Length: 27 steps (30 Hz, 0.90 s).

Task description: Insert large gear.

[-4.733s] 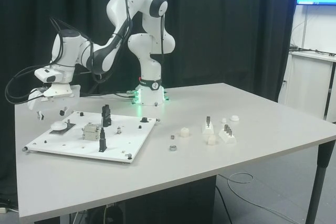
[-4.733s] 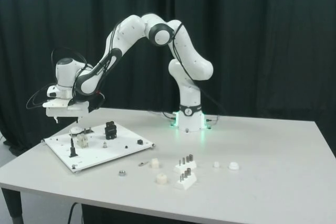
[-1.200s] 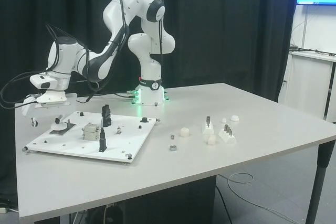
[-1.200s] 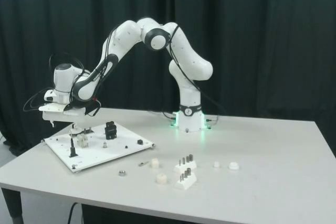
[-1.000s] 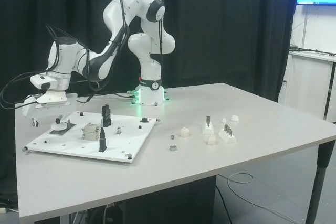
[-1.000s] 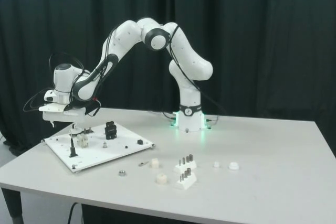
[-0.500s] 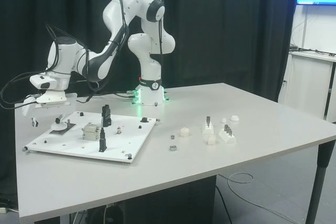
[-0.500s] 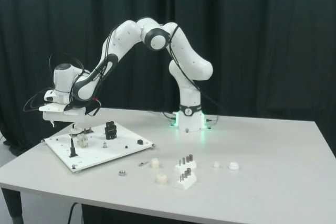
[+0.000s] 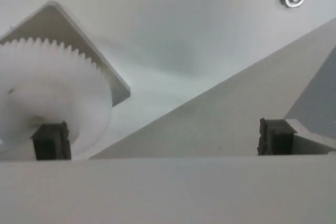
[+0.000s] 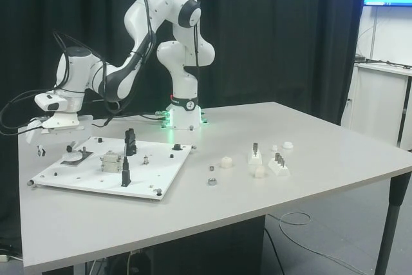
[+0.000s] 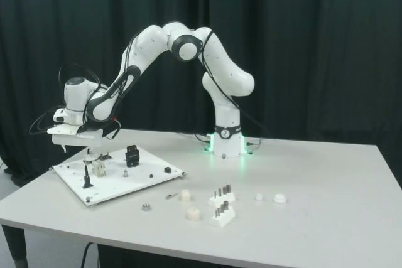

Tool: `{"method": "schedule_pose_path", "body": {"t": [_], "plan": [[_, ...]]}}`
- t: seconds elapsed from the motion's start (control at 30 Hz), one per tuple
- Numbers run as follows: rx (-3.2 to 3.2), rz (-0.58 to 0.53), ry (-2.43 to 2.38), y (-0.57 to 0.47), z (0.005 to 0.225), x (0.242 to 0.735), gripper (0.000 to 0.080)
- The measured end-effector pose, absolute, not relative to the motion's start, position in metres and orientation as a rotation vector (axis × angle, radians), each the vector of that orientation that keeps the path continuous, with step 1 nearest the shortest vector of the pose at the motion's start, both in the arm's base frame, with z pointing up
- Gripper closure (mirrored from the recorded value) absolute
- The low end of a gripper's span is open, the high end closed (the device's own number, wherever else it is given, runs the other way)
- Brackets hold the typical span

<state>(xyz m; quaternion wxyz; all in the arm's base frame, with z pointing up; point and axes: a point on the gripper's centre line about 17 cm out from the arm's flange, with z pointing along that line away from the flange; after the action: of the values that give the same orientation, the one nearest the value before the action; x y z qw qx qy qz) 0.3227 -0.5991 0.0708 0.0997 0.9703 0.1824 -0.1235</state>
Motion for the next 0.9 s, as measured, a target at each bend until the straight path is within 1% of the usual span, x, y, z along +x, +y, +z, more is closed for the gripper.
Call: {"method": "schedule_pose_path", "body": {"t": [0.33,0.9], "plan": [[2.865,-0.349,0.562,-0.594,0.071,0.335,0.0003],[2.876,-0.358,0.555,-0.593,0.070,0.330,0.0003]]}}
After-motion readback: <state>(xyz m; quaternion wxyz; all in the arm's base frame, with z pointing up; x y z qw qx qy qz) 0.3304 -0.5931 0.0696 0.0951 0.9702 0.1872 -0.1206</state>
